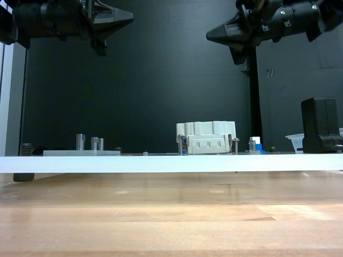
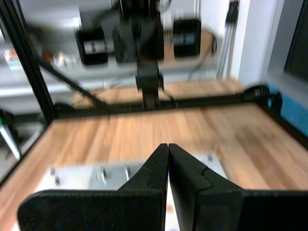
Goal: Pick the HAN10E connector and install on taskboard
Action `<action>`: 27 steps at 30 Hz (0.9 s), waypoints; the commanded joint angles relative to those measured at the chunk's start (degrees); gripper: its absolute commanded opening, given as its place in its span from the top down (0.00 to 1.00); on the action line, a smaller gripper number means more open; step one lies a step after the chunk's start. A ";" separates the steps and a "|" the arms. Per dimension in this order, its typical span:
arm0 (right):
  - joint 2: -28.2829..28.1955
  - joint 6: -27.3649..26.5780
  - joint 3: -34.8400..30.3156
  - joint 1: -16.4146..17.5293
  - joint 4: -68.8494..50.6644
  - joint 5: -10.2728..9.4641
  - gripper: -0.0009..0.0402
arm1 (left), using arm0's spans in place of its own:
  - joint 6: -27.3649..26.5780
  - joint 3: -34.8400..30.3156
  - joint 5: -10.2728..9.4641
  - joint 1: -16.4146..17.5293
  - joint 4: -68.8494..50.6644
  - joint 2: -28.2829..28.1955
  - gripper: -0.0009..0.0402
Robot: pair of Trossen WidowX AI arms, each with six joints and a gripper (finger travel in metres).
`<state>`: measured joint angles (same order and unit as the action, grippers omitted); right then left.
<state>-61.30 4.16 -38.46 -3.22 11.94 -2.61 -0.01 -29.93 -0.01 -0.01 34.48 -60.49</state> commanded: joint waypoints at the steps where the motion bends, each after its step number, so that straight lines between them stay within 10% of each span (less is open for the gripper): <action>1: 0.15 -1.77 -4.13 -0.02 -11.78 0.26 0.98 | 0.02 -0.02 0.00 0.00 0.02 0.00 0.98; 27: -0.26 -4.70 -20.24 0.11 -73.70 3.19 0.98 | 0.02 -0.02 0.00 0.00 0.00 0.00 0.98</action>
<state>-61.43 -0.56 -58.78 -3.14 -59.66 0.64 -0.01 -29.95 -0.01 -0.01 34.48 -60.49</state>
